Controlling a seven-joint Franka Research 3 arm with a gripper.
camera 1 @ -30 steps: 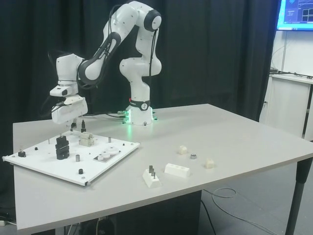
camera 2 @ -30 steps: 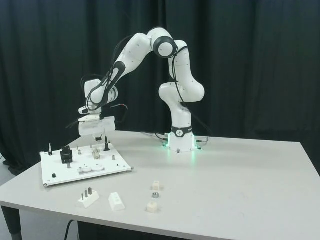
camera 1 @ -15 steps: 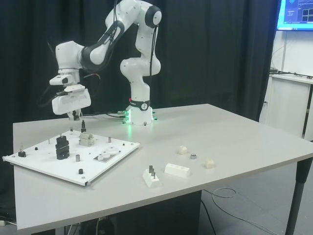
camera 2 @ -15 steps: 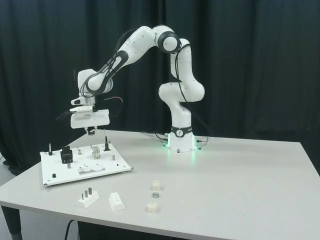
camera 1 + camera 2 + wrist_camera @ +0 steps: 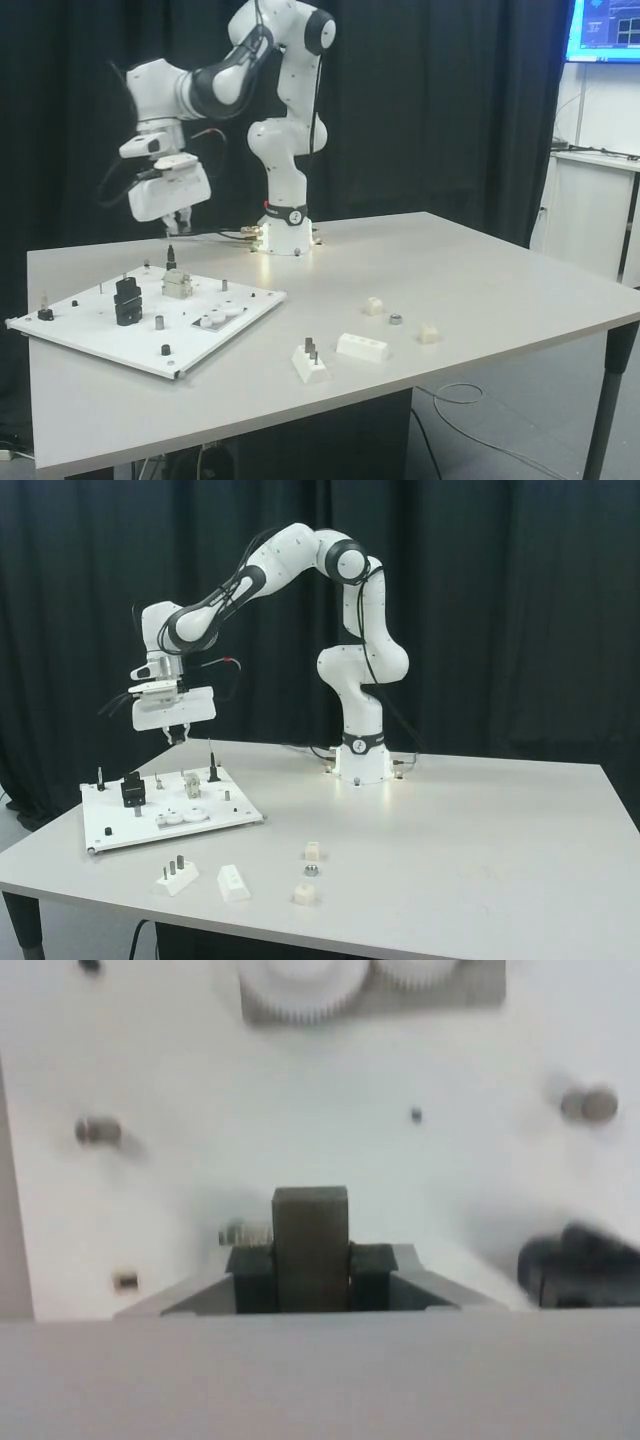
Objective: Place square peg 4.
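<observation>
Grey table point(image 5: 470, 270) bears white board point(image 5: 100, 335); black curtain point(image 5: 500, 600) behind.

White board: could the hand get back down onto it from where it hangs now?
Probably yes. The hand hangs above the white board's far side with open air beneath; only low fixtures such as the black block stand there.

A lab: black curtains point(image 5: 500, 610), wall monitor point(image 5: 604, 30), grey table point(image 5: 480, 830)

My arm point(image 5: 290, 560) wears glossy white plastic shells. The white board point(image 5: 100, 330) looks smooth and matt, its white gears point(image 5: 345, 980) moulded plastic, its small pegs point(image 5: 588, 1105) dull metal. The grey table point(image 5: 480, 830) is matt.
</observation>
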